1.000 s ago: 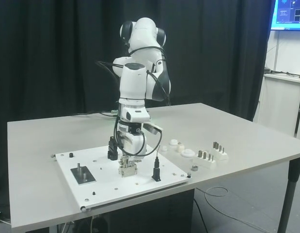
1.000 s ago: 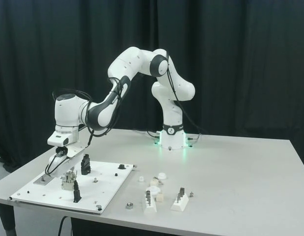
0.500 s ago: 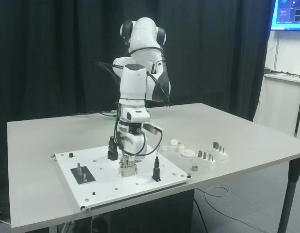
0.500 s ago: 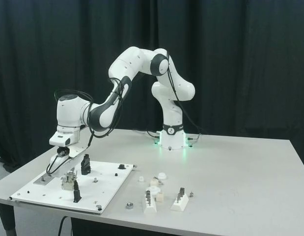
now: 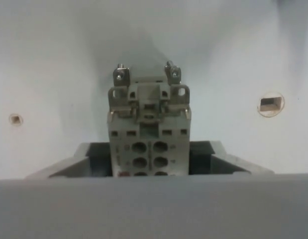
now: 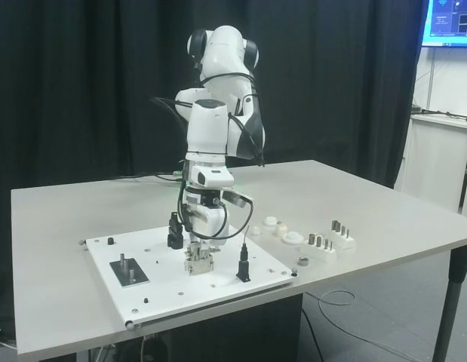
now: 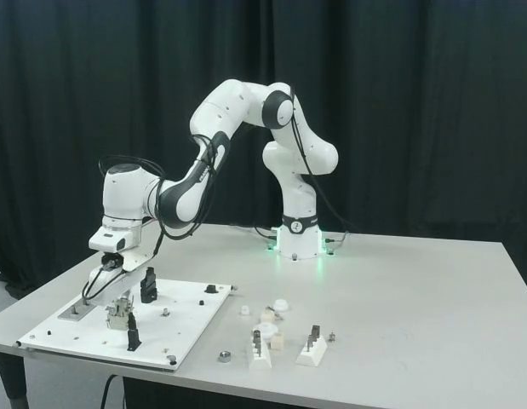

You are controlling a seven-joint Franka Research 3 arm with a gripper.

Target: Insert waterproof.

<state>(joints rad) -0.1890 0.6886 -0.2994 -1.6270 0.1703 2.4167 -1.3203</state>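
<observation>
Since the earlier frame the white arm has risen slightly above the grey multi-pin connector block [image 6: 198,259]. Gripper [image 6: 199,243] state: cannot tell. Risk: any misalignment on descent could jam it against the white board [image 6: 142,296].

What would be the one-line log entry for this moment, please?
phase: insert | gripper: above connector | connector: upright on white board | contact: cannot tell | grey block: untouched

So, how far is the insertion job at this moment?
The waterproof connector appears seated in its grey socket on the white board. The pincer hovers directly above it; whether it grips is unclear. What remains, probably, is retreating and confirming the fit.
</observation>
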